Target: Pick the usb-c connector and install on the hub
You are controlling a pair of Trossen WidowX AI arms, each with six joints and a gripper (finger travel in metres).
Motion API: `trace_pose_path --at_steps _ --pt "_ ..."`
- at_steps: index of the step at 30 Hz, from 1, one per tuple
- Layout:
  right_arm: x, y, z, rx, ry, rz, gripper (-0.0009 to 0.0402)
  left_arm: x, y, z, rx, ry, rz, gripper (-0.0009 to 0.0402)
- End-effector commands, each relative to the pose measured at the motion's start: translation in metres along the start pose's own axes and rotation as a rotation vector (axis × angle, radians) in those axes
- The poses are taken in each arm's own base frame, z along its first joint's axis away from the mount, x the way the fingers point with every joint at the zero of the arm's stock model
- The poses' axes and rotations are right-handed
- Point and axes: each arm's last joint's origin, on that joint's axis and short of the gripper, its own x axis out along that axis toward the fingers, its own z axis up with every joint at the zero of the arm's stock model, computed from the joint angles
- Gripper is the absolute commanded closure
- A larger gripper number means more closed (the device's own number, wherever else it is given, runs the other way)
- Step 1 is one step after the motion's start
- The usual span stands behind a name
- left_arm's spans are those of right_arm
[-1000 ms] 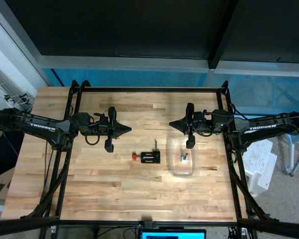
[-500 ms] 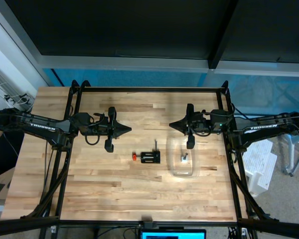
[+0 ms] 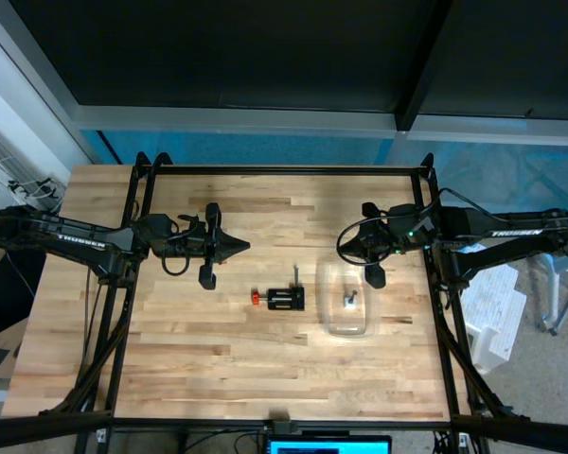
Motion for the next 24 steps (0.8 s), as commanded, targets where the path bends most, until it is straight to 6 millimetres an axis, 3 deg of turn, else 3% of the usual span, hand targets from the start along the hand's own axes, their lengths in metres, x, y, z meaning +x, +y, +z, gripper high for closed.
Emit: trace_pose_path --at_steps 1,16,24 --pt "-0.003 0.001 -0.002 0.005 0.076 -0.006 0.0393 0.000 0.000 0.000 0.000 0.000 0.000 0.0393" --pt "-0.006 0.016 -0.017 -0.035 0.444 0.012 0.0393 0.000 0.000 0.000 0.000 0.000 0.000 0.0393" --pt "0.006 0.031 -0.026 -0.041 0.572 0.023 0.0386 0.000 0.000 0.000 0.000 0.000 0.000 0.0393"
